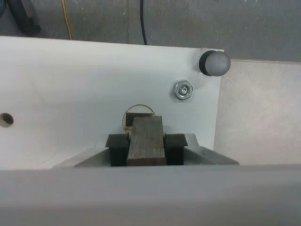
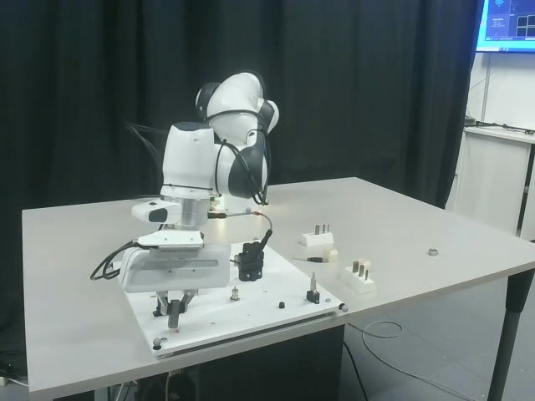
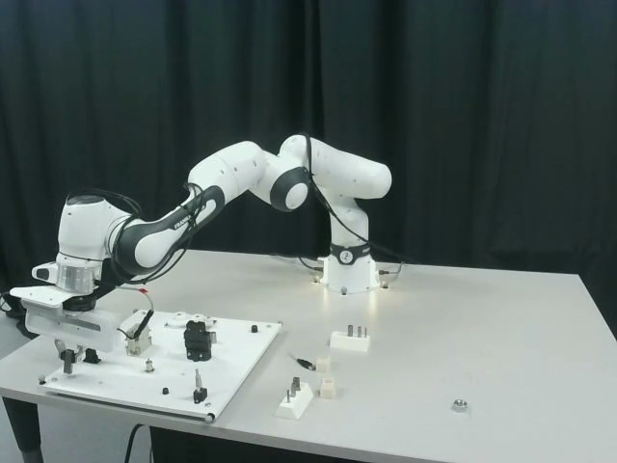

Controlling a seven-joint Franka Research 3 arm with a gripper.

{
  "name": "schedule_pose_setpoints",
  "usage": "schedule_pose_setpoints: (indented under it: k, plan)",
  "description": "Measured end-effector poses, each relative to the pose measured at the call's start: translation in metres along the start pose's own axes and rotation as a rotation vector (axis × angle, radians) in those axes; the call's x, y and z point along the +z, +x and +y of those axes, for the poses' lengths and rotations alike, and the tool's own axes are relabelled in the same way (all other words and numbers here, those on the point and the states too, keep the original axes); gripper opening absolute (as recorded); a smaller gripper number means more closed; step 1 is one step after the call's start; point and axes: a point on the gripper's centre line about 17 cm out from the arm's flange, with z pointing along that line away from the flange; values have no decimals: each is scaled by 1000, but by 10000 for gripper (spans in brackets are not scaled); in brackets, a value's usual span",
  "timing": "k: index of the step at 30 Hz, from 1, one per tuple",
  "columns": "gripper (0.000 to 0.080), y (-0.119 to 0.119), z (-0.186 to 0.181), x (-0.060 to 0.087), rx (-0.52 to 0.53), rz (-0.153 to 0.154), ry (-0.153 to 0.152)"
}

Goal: Insert square peg 4.

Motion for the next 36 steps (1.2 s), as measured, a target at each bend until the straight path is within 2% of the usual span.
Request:
schedule_pose_setpoints:
  k: [36]
  plan:
    - [154, -1, -2, 8, -6, 1, -2]
